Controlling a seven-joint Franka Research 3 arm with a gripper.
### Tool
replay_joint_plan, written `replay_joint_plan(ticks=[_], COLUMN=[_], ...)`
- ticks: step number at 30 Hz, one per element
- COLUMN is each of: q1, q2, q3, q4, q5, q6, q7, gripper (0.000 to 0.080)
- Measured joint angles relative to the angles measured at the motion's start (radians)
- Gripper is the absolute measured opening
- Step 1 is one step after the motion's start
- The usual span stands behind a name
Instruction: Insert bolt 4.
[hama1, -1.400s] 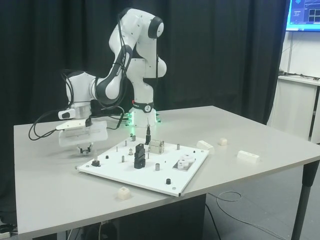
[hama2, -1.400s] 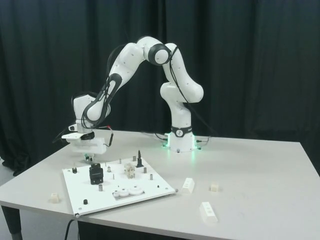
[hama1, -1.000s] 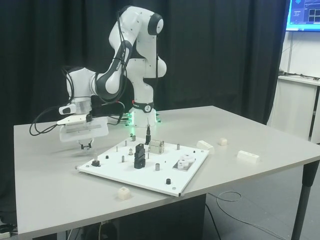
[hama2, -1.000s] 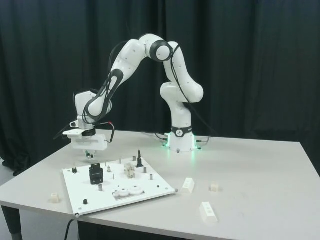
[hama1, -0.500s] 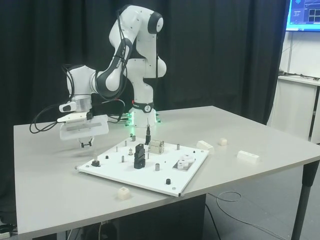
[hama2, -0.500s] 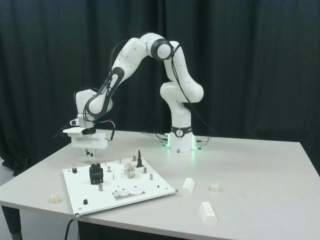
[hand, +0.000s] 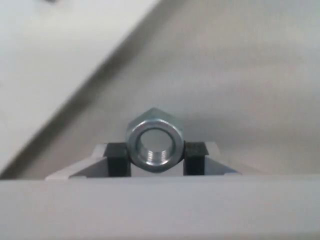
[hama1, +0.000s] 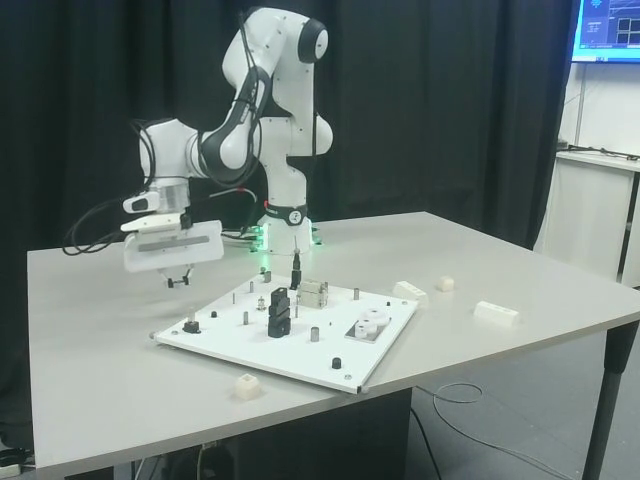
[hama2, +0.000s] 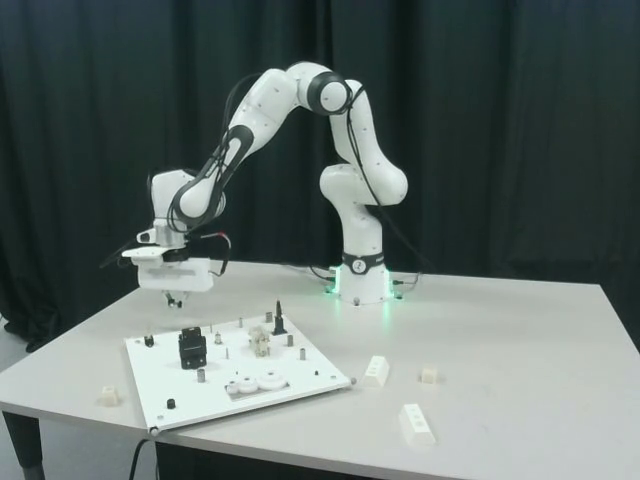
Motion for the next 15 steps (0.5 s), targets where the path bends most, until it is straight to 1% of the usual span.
replay_joint_plan(ticks=[8, 15], q1=[0.043, 0.093], q2=[-0.045, -0.055], q3=[0.000, 0.001], q4=[0.021, 0.062], q5=[0.000, -0.001], q6=[0.001, 0.001], q7=[0.026, 0.054], gripper=[0.0225, 0.0225])
